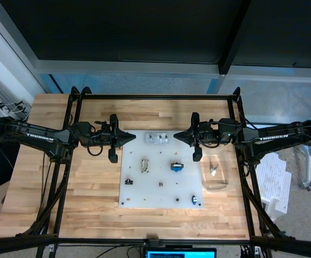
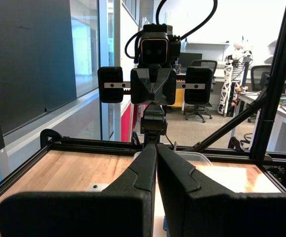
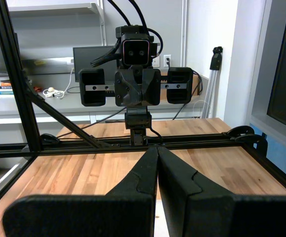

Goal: Pick the RJ45 connector and install on taskboard

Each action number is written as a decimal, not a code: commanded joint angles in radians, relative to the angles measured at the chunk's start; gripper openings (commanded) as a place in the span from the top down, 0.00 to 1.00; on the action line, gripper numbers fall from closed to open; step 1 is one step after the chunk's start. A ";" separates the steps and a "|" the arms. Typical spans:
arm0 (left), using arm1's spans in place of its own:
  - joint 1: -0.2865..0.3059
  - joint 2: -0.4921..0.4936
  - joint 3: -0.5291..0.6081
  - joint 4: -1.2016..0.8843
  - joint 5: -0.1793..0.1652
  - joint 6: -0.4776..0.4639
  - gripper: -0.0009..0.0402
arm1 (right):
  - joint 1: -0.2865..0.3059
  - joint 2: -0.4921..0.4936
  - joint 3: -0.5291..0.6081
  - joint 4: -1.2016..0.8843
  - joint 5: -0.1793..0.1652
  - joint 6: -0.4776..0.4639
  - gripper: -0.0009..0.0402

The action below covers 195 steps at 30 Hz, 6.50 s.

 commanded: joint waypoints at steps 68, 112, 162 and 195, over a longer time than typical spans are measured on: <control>0.000 0.001 0.000 0.000 0.000 0.000 0.98 | 0.089 -0.171 0.458 -1.788 -0.058 -0.072 0.98; 0.000 0.000 0.000 0.000 0.000 0.000 0.98 | 0.406 -0.080 0.211 -1.670 0.079 0.166 0.54; 0.000 0.000 0.000 0.000 0.000 0.000 0.98 | 0.423 0.013 0.080 -1.472 0.071 0.204 0.54; 0.000 0.001 0.000 0.000 0.000 0.000 0.98 | 0.426 0.043 0.060 -1.431 0.053 0.226 0.71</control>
